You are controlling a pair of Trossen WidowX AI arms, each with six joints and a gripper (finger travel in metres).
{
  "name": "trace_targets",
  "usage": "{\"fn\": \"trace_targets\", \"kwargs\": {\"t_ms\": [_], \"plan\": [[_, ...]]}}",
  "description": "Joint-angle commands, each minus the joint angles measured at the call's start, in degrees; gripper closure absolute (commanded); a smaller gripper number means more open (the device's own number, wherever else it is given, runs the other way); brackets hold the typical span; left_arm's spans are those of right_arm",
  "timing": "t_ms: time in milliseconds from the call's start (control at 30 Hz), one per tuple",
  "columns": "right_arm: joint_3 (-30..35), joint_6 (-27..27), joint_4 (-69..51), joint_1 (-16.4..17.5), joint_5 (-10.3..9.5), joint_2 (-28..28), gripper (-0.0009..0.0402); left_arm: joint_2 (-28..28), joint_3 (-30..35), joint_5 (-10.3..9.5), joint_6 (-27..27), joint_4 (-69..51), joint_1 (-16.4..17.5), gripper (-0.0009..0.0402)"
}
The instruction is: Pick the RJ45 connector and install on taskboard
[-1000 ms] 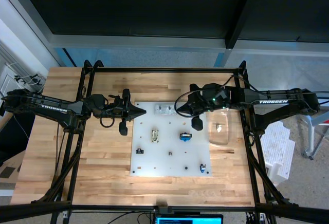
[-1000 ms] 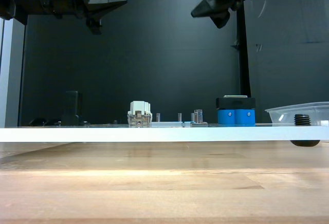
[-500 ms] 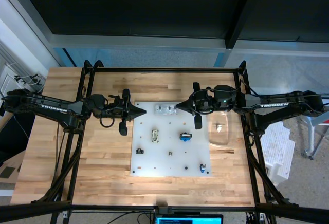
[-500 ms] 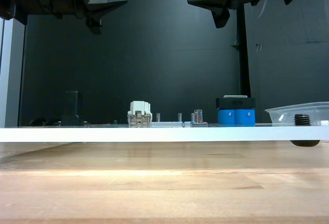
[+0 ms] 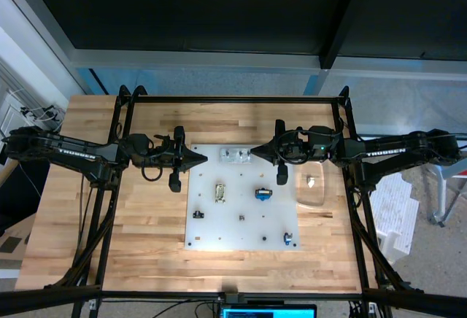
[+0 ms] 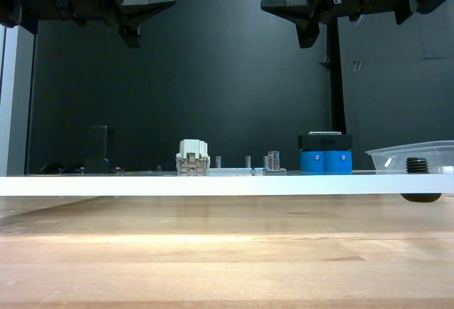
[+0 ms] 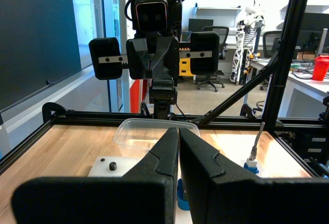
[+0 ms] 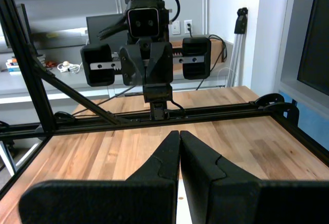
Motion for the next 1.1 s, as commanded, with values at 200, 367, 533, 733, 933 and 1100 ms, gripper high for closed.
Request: {"fn": "trace_targets", "kwargs": {"t_ms": [200,367,533,733,933,1100], "plan": [[-2.6,0.2,4.1,0.2,-0.04,-0.6,0.0393,0.0,0.0,0.02,0.0,0.0,0.0,0.0393],[-2.7,0.3,3.8,0.3,-0.07,-0.6,0.0393,0.0,0.0,0.02,0.0,0.0,0.0,0.0393],[-2.7,0.3,3.6,0.3,-0.52,-0.7,0.0393,0.0,0.0,0.02,0.0,0.0,0.0,0.0393],[-2.7,0.3,3.5,0.4,-0.52,-0.7,0.0393,0.0,0.0,0.02,0.0,0.0,0.0,0.0393],[-2.7,0.2,3.5,0.4,-0.5,-0.7,0.0393,0.0,0.0,0.02,0.0,0.0,0.0,0.0393],[-2.7,0.2,3.5,0.4,-0.48,-0.7,0.0393,0.0,0.0,0.02,0.0,0.0,0.0,0.0393]]}}
